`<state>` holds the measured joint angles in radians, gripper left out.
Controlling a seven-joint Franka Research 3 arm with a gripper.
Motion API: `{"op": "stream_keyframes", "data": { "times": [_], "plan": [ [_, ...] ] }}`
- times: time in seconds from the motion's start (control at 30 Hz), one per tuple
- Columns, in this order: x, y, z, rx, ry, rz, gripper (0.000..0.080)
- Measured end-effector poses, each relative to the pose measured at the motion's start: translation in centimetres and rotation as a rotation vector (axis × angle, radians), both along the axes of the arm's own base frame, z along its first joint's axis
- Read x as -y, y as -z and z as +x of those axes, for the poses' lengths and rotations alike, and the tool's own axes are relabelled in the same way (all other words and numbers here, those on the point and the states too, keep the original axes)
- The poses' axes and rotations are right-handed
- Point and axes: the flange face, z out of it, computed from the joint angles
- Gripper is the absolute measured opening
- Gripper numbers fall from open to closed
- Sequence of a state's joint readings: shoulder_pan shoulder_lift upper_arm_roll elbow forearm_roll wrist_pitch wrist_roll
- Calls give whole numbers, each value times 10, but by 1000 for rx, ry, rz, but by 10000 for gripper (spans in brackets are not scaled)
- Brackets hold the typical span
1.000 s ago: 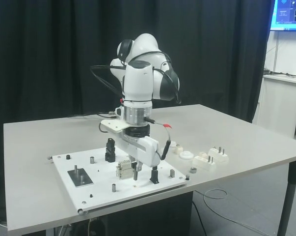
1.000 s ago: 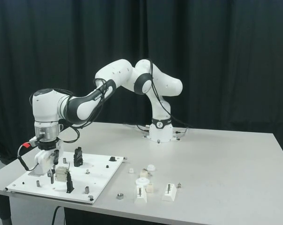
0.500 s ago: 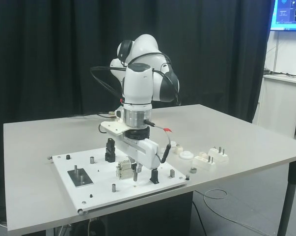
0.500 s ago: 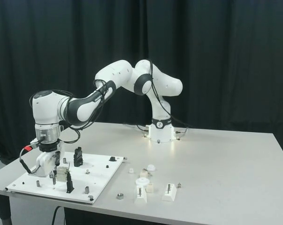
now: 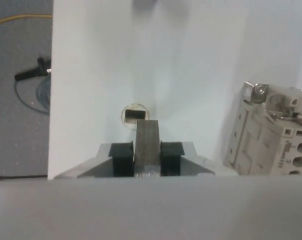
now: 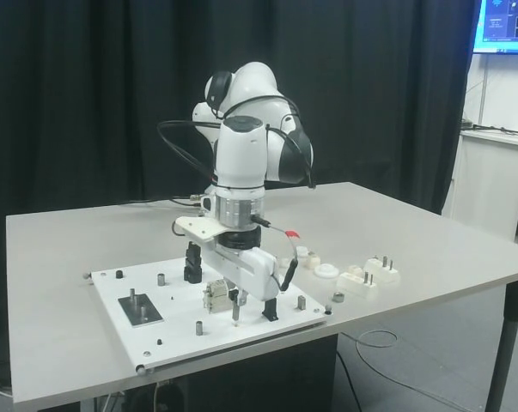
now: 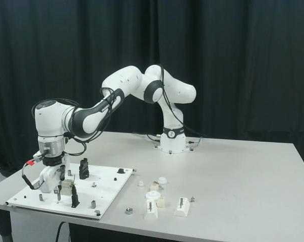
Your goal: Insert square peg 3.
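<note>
Alignment step, insertion not yet made. Wrist view, left to right: white board [image 5: 90,75] edge, then the square socket [image 5: 134,114], empty, dark inside. Gripper [image 5: 147,159] clenched on square peg [image 5: 147,145], held upright, tip just short of the socket. Grey connector block [image 5: 276,145] stands beside. Next move, as I judge it: centre the peg over the socket, square its faces, descend straight.

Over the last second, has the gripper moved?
Yes. The gripper has shifted toward the white board's front edge, nearer the camera, relative to the grey connector block.
</note>
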<state>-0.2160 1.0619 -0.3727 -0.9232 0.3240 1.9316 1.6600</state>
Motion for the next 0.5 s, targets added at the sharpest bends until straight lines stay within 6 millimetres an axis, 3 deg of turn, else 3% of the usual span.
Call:
{"op": "stream_keyframes", "data": {
  "times": [0.5],
  "plan": [
    [0,5,2,3,-2,-8,109]
  ]
}}
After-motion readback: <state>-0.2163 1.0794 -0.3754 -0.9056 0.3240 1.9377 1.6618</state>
